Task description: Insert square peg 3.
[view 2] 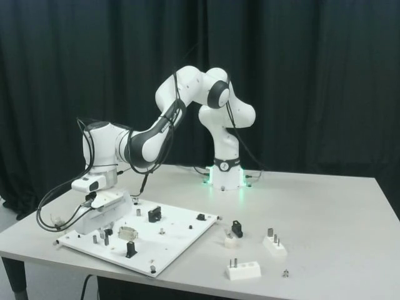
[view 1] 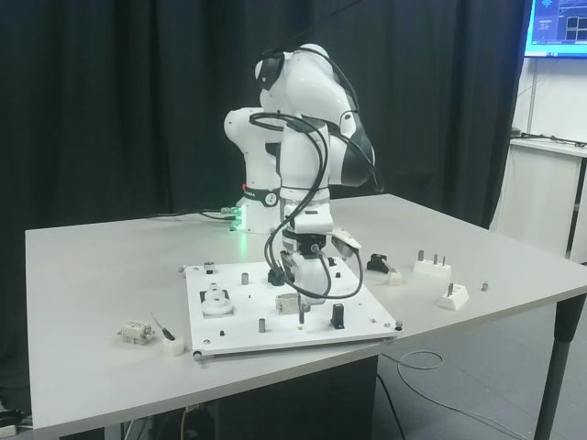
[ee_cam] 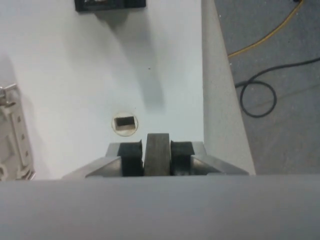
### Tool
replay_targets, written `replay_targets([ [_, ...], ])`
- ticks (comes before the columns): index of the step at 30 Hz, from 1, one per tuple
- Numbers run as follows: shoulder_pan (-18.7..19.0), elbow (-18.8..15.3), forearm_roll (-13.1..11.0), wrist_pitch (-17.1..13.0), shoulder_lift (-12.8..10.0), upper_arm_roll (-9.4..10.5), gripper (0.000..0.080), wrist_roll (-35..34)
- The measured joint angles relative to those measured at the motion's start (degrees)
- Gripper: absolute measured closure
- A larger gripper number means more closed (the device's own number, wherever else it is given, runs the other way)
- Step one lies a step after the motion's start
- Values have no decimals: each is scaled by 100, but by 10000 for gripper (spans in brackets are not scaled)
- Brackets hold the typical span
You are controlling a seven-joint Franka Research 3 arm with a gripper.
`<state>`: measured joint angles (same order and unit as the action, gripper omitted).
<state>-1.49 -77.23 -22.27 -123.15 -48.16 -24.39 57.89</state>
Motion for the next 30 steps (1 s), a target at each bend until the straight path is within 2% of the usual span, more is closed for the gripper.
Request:
replay_targets([
  [30, -2, -21, 0, -82, -51, 59, 688, -11],
])
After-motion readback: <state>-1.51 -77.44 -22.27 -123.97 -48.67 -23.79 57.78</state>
